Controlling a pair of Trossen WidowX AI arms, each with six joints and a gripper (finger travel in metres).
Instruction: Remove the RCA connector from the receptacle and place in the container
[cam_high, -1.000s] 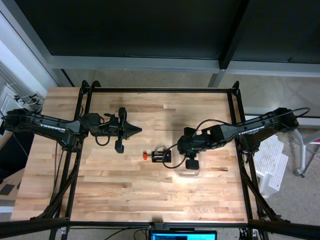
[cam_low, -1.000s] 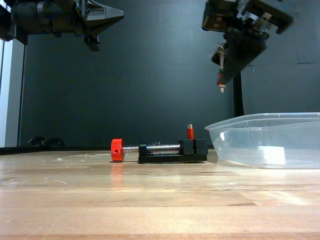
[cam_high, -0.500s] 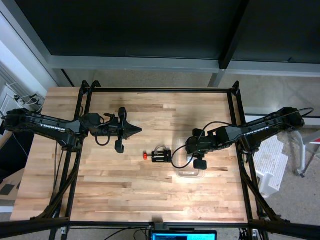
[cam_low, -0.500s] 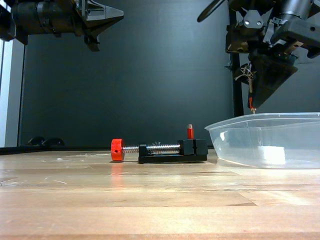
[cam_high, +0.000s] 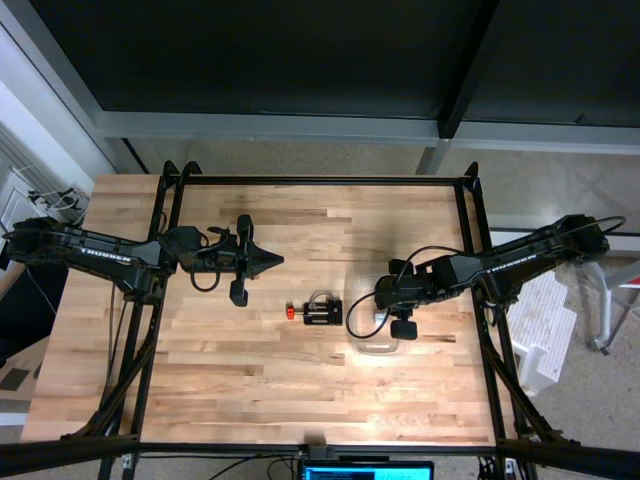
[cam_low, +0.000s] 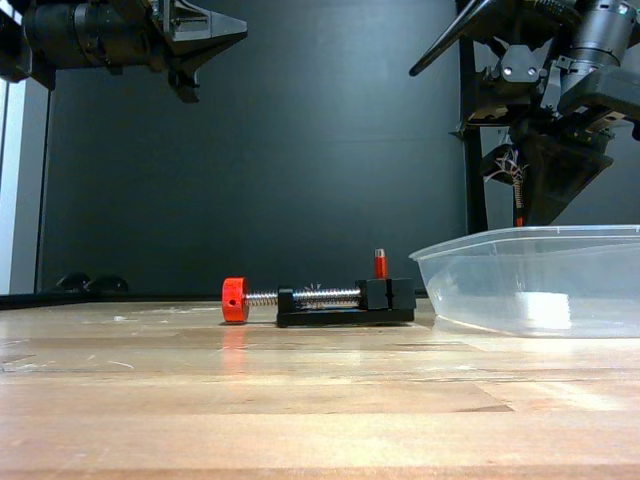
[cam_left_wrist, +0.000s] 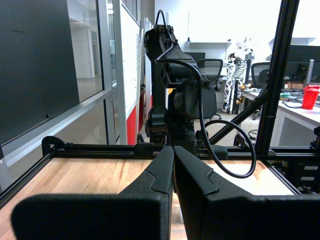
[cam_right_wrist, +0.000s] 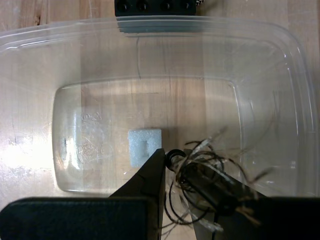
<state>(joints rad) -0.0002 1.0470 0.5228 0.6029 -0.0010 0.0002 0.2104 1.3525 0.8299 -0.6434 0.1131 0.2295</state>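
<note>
The RCA connector (cam_low: 518, 208), a slim dark plug with a reddish tip and frayed wires (cam_right_wrist: 200, 181), is pinched in my right gripper (cam_low: 535, 195). That gripper hangs just above the clear container (cam_low: 540, 280), over its floor (cam_right_wrist: 100, 115). From above, the right gripper (cam_high: 388, 298) is over the tub (cam_high: 380, 340). The receptacle (cam_low: 345, 298), a black block with a red round end (cam_high: 291, 312), lies left of the tub. My left gripper (cam_high: 265, 260) is parked high at the left, fingers shut (cam_left_wrist: 173, 167) on nothing.
A small white square piece (cam_right_wrist: 145, 146) lies on the tub's floor. The black block's edge (cam_right_wrist: 157, 7) sits just beyond the tub's rim. A black frame (cam_high: 320, 181) borders the wooden table (cam_high: 250, 380).
My right gripper has carried the connector to the right, away from the black block, and lowered it until it hangs just over the tub's rim. The left arm has not moved.
</note>
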